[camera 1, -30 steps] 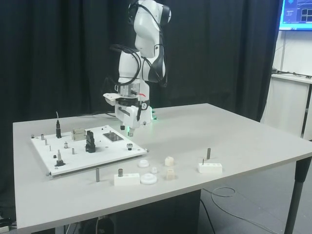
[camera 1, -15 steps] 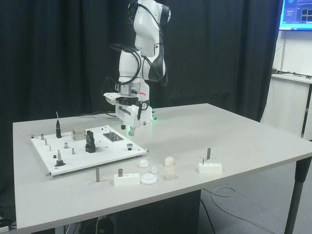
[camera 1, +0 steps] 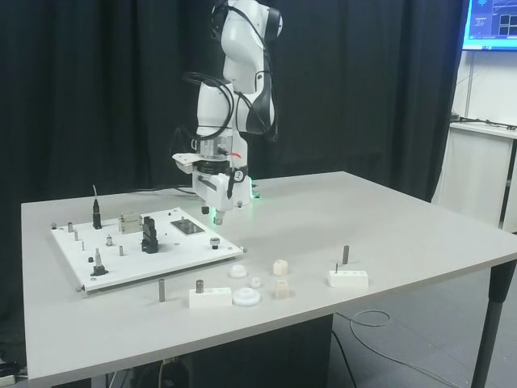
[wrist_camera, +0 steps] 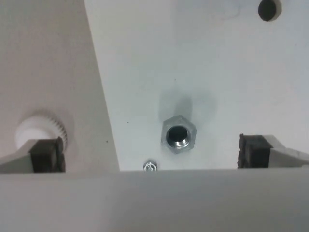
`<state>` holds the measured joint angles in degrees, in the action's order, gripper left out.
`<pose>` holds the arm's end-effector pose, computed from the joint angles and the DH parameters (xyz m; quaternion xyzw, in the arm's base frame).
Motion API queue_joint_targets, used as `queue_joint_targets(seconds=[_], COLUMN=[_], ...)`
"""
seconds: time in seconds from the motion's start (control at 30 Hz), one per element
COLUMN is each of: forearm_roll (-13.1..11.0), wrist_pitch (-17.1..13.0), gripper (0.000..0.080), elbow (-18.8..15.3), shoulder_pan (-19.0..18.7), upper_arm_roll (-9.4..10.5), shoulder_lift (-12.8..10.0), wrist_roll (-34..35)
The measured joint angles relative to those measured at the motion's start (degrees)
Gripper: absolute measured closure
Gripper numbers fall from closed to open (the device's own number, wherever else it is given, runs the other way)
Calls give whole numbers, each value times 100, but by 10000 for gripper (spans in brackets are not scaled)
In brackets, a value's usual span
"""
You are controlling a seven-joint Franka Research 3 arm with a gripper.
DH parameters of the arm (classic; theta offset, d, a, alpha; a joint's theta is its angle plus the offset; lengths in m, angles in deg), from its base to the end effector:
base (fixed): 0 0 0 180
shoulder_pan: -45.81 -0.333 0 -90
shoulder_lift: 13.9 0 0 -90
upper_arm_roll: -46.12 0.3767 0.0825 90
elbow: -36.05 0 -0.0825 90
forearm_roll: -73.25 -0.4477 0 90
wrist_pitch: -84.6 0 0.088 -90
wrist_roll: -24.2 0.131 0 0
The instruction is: Pick bolt 4.
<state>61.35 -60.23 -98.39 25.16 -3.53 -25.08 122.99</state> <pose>0.4941 -0.2776 0.2704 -0.3701 0.9283 -0.0338 0.0093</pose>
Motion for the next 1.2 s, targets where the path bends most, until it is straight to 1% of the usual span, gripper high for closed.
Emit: queue_joint_targets(seconds=[0.27, 0.47, 0.57, 0.73, 0.9, 1.2], forearm_roll=[0, 0, 0, -37, -214, -536], wrist_pitch=[26, 7, -69, -316, -574, -853], gripper=[3, 3, 3, 3, 3, 3], elbow=[-40, -105, -158, -262, -369, -463], shoulder_pan=[-33, -42, -41, -41, -41, -41], upper_arm_roll=[11, 18, 18, 25, 70, 223], shoulder_lift=[-9, -61, -98, -189, -273, -418], wrist_roll=[55, 130, 198, 312, 351, 350])
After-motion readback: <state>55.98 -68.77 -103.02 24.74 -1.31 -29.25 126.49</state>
